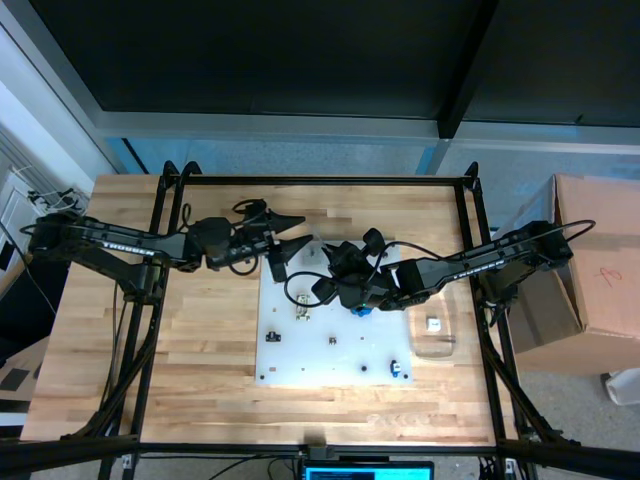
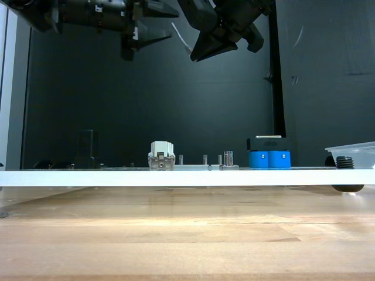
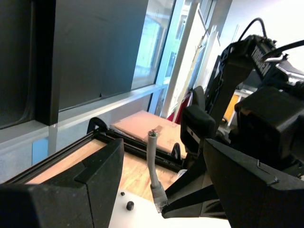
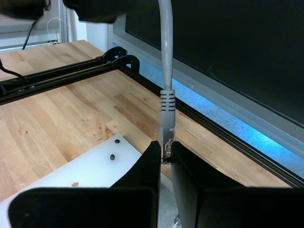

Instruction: Pick the RJ45 connector and install on the taskboard

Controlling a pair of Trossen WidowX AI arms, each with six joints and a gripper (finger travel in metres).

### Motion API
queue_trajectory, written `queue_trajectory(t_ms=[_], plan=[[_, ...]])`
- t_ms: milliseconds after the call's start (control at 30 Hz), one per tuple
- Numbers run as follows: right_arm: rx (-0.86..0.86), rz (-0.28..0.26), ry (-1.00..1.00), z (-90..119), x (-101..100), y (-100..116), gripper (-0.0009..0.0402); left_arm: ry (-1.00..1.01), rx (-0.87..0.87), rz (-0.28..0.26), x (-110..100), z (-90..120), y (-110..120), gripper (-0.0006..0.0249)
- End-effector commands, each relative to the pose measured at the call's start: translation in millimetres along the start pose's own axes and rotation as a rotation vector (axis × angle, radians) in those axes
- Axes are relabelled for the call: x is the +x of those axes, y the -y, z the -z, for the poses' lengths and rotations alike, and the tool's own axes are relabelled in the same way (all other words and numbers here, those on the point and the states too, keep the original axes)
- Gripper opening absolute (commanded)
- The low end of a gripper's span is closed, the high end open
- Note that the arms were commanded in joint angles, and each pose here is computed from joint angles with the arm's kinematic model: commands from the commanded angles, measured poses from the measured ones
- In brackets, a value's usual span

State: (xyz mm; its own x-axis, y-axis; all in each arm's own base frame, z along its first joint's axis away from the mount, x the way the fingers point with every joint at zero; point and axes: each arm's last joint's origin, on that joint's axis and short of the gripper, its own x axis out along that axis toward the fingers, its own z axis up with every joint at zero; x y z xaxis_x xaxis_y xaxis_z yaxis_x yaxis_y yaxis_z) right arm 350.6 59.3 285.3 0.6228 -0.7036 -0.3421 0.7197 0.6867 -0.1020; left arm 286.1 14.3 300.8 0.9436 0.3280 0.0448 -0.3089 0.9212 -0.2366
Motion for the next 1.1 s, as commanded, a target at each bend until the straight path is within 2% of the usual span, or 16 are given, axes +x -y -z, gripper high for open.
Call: queue_trajectory(t_ms=[33, 167, 267, 667, 700, 867, 967, 1100], plan=[[0.001, -0.001, 0.0, -0.1, -0.1, -0.2, 0.0, -0.014, 0.004, 0.001, 4.7, 3.5, 0.9, 0.0224], [0.0, -0.002, -0.001, 0.0, -0.2, -0.3, 0.0, -0.012, 0.003, -0.001, 4.7, 3.2, 0.9, 0.0197], [0.0, -0.002, -0.001, 0.0, -0.1, -0.2, 0.0, 0.001, 0.0, -0.005, 4.5, 1.6, 0.7, 0.0165], [-0.001, -0.002, -0.002, 0.0, -0.1, -0.2, 0.0, 0.001, 0.002, -0.006, 4.5, 1.6, 0.4, 0.0002], [0.0, -0.002, -0.001, 0.0, -0.1, -0.2, 0.0, 0.001, 0.001, -0.006, 4.5, 1.6, 0.4, -0.0003], [-0.003, -0.003, -0.002, 0.1, -0.3, -0.2, 0.0013, 0.001, 0.002, -0.006, 4.5, 1.6, 0.4, 0.0009], [-0.028, -0.019, -0.009, -0.6, -1.1, 0.3, 0.0041, 0.001, 0.002, -0.006, 4.5, 1.6, 0.4, 0.0009], [-0.029, -0.072, -0.037, -3.1, -5.0, 3.4, 0.0097, 0.001, 0.001, -0.006, 4.5, 1.6, 0.4, 0.0003]])
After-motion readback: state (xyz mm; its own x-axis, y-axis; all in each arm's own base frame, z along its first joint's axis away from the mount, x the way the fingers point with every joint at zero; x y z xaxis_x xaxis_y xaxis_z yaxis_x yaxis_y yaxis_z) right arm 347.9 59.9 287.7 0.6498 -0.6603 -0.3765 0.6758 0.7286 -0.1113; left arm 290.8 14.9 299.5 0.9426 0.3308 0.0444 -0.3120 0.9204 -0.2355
